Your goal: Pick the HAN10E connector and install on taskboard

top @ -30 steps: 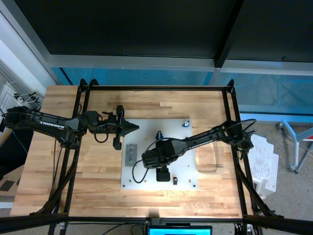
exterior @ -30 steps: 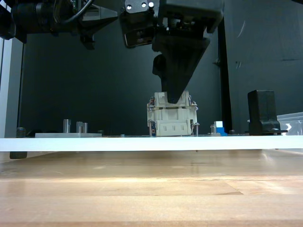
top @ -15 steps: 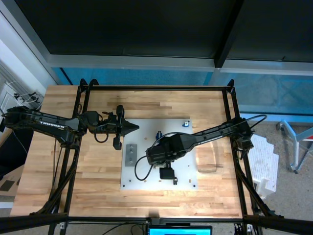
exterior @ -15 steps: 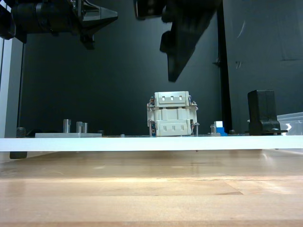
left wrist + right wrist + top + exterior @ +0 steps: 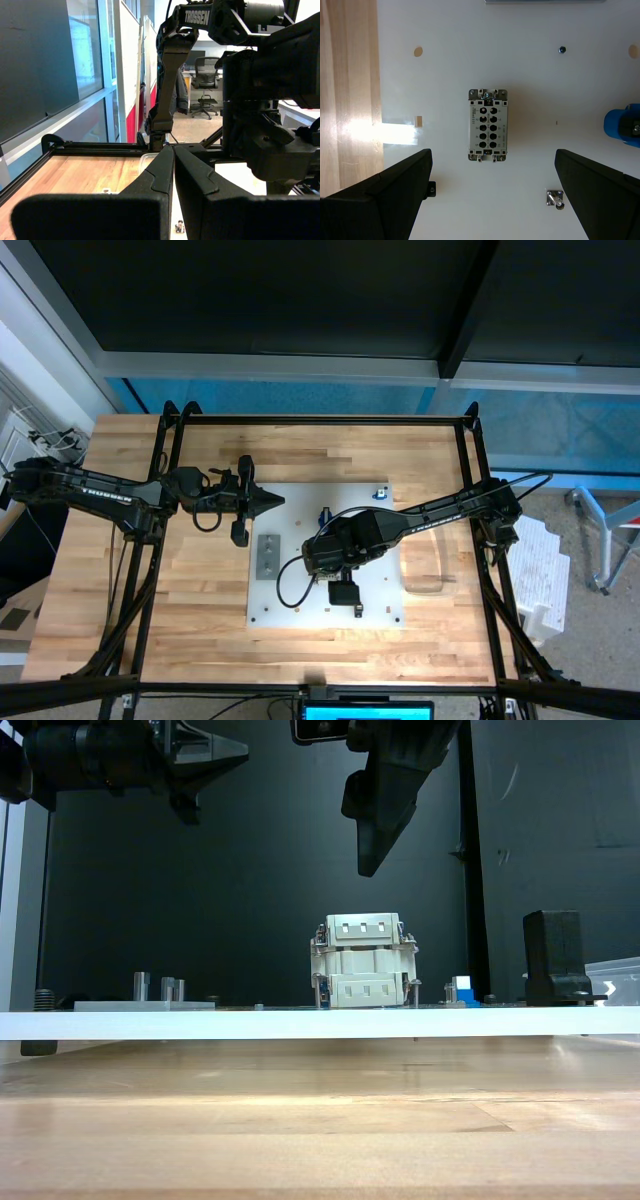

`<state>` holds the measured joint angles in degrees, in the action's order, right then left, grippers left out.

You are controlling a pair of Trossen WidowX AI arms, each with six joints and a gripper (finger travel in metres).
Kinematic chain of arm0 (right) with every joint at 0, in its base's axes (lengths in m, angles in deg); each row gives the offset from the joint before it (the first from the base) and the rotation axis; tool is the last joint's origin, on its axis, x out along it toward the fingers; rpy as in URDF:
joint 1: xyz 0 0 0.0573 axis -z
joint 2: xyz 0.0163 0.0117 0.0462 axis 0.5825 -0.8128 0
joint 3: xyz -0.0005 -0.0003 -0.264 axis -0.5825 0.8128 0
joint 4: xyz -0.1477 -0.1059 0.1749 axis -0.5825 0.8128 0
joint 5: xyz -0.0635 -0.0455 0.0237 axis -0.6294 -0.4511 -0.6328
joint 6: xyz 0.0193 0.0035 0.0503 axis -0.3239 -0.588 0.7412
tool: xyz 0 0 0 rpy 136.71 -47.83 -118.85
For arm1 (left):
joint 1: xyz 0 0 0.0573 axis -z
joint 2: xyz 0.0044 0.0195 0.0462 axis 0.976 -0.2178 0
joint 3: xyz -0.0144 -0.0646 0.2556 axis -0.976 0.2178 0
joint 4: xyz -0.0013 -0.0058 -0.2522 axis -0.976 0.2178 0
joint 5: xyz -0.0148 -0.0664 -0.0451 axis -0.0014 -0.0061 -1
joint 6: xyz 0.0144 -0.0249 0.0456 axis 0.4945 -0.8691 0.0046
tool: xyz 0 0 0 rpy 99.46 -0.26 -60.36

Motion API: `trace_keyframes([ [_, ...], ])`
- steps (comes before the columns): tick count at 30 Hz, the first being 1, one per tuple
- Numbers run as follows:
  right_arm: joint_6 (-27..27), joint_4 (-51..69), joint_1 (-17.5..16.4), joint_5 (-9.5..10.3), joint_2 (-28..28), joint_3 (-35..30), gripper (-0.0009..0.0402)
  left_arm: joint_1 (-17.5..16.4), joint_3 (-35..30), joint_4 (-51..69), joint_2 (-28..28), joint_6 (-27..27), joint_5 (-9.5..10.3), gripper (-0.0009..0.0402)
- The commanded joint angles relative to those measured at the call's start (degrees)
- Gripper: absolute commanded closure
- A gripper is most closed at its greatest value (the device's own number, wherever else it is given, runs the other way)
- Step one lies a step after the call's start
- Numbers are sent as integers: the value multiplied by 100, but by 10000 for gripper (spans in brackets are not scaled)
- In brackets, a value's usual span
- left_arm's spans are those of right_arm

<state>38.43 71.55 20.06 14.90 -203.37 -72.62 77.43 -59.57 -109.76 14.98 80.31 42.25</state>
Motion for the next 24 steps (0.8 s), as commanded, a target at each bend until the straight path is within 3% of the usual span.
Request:
trace_keyframes([
  [1, 2, -22, -4, 0, 59, -4, 48, 0, -2, 0, 0, 0, -2, 392],
  [6, -37, -223, 11, -7, 424, 234, 48, 0, -2, 0, 0, 0, -2, 392],
  [12, -59, -944, 212, -20, 1266, 1158, 48, 0, -2, 0, 0, 0, -2, 392],
  [17, -105, -1534, 446, -326, 2031, 1963, 48, 0, -2, 0, 0, 0, -2, 392],
  [24, -529, -2417, 758, -304, 2981, 2918, 55, -2, -2, 0, 0, 0, -2, 392],
])
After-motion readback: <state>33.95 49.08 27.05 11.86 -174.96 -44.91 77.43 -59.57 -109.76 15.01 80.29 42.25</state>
